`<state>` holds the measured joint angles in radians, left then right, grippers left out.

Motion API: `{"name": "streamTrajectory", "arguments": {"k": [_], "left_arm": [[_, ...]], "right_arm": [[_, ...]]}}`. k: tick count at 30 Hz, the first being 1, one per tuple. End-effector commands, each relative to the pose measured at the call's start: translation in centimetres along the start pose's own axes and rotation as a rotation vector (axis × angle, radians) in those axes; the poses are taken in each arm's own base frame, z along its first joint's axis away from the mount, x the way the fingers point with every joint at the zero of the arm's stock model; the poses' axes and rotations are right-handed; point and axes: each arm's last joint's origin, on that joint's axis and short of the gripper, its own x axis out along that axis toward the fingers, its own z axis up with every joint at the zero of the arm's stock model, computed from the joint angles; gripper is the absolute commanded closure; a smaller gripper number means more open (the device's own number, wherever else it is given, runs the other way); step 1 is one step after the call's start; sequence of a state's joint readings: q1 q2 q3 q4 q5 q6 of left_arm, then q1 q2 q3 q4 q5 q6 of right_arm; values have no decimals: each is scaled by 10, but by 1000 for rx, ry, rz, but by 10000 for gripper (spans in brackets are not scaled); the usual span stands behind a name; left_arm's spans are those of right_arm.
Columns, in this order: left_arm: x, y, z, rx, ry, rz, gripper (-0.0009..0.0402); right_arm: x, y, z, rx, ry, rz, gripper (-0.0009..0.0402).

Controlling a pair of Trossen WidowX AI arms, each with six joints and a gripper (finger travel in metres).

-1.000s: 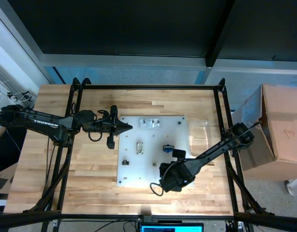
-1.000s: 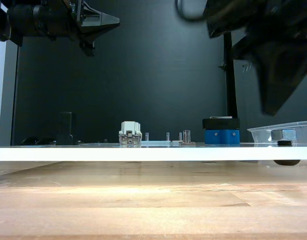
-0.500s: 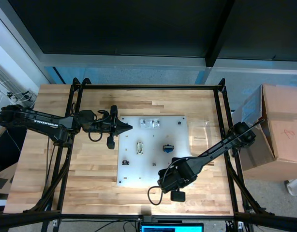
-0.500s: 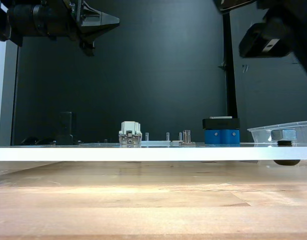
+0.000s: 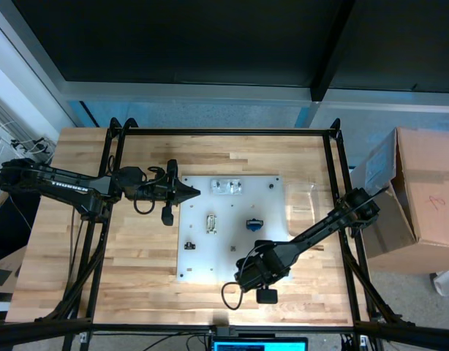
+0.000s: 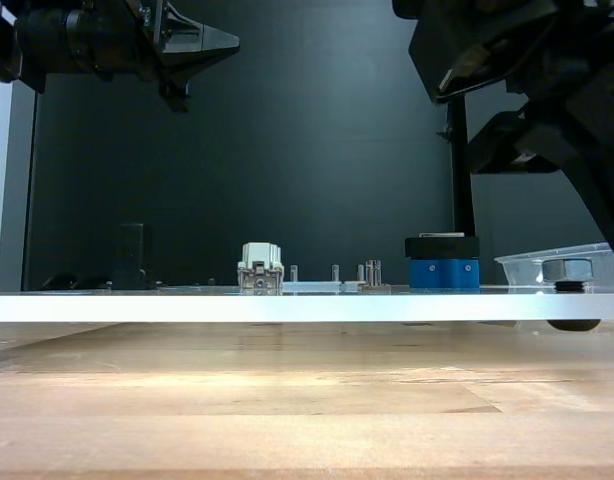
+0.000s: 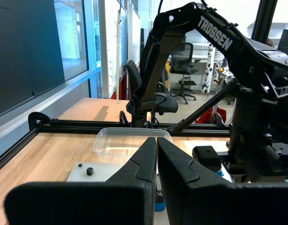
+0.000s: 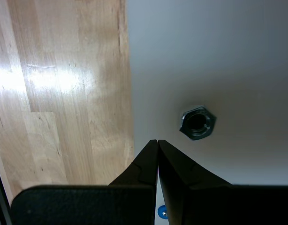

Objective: Unfasten the M12 nut and place it in the container

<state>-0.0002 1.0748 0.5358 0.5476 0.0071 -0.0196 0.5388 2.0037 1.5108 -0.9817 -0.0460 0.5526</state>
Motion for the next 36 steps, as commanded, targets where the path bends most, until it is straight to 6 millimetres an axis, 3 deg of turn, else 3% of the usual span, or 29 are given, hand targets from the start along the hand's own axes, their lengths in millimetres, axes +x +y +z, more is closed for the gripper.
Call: {"name": "streamTrajectory", "arguments": {"k": [1,8,11,13,22,30,36], "left_arm": [[0,0,0,0,0,0,393],[0,0,0,0,0,0,393],[0,0,0,0,0,0,393],[0,0,0,0,0,0,393],[0,0,0,0,0,0,393],[0,0,0,0,0,0,393],[0,0,0,0,2,0,393]], "right_arm": [[1,-1,0,-11,2,-4,393],[0,-5,2,-13,-35,-70,393],[-6,-15,0,45,-122,-305,393],[-10,-17,-2,38,-134,-353,394],[-19,-13,-4,54,-84,-221,393],[-33,-2,-1,77,-21,3,393],[-24,2,1,68,-12,40,393]]}}
